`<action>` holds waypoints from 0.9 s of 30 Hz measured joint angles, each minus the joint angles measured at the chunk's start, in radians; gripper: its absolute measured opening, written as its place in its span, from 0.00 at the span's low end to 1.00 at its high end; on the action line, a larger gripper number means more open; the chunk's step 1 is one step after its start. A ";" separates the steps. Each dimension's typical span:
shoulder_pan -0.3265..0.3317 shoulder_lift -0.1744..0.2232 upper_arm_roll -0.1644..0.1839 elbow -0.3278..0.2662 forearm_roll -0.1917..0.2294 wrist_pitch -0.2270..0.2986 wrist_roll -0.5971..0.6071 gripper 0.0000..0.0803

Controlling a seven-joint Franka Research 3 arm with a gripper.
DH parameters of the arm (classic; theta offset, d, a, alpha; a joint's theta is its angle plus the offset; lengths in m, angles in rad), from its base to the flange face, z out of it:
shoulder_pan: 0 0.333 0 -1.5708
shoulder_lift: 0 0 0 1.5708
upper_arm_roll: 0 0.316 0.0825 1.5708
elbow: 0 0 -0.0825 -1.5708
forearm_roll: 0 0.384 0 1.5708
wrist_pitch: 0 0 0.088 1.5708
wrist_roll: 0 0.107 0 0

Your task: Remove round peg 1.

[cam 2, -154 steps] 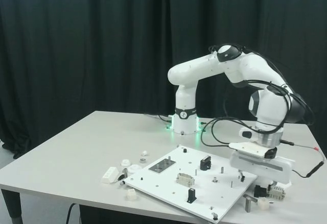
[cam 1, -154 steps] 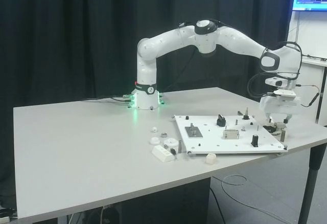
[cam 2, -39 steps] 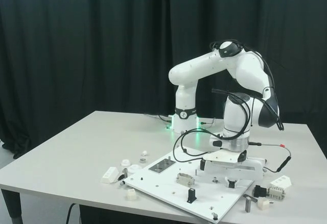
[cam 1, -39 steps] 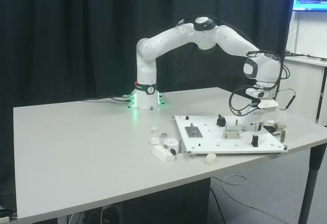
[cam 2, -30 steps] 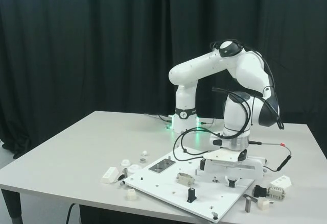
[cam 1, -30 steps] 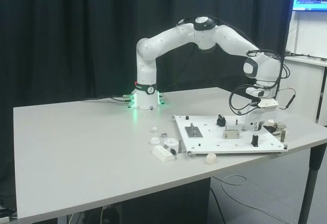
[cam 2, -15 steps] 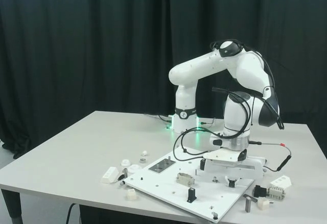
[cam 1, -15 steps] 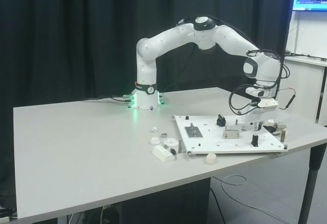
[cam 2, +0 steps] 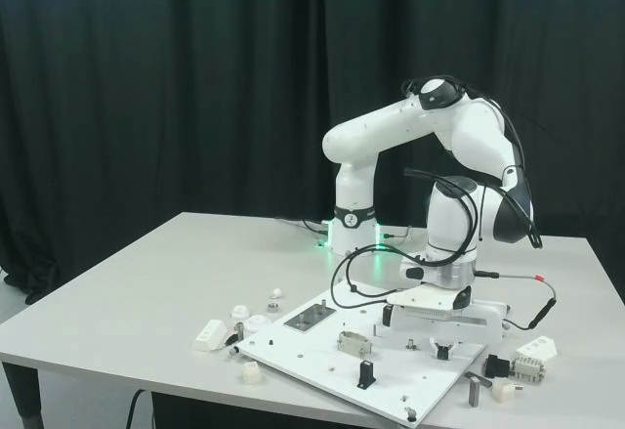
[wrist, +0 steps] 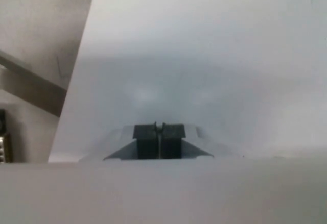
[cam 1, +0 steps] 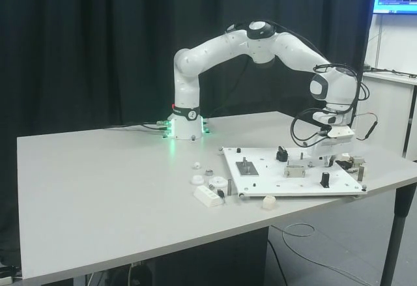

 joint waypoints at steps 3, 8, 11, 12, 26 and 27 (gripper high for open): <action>0.000 0.000 0.000 0.000 0.001 0.001 0.002 0.02; 0.000 0.000 0.000 0.000 0.001 0.001 0.022 0.02; 0.000 0.000 0.000 0.000 0.001 0.002 0.043 0.02; 0.000 0.000 0.000 0.000 0.001 0.002 0.049 0.02; 0.001 0.000 -0.001 0.000 0.001 0.005 0.073 0.02; 0.001 0.000 -0.001 0.000 0.001 0.005 0.073 0.02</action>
